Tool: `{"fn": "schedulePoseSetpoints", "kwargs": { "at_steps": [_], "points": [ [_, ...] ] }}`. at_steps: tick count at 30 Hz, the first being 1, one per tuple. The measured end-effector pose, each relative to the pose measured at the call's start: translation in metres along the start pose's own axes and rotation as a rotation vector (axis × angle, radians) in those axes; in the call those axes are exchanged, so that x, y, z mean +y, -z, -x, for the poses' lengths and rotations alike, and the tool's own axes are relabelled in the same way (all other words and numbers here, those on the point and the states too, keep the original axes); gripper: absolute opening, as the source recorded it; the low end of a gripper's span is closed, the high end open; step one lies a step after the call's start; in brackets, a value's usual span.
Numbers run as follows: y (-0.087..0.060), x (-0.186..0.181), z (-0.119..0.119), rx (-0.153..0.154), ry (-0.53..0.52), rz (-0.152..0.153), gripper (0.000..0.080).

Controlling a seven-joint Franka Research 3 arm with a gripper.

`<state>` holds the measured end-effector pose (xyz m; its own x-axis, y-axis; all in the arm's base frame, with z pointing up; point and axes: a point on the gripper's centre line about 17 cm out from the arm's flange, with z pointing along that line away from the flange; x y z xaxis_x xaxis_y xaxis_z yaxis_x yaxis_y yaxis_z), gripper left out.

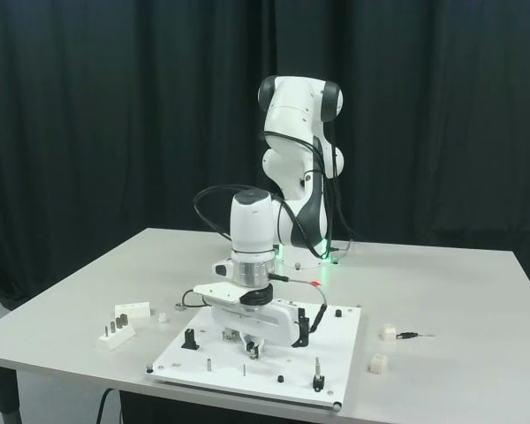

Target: Insert BNC.

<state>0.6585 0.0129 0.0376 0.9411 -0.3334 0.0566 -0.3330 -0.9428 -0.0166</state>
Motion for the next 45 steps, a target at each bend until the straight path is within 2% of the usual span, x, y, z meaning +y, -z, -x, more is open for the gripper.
{"fn": "schedulePoseSetpoints", "kwargs": {
  "at_steps": [45],
  "points": [
    [-0.0001,-0.0014,-0.0006,0.002,-0.430,0.001,0.0124]
  ]
}}
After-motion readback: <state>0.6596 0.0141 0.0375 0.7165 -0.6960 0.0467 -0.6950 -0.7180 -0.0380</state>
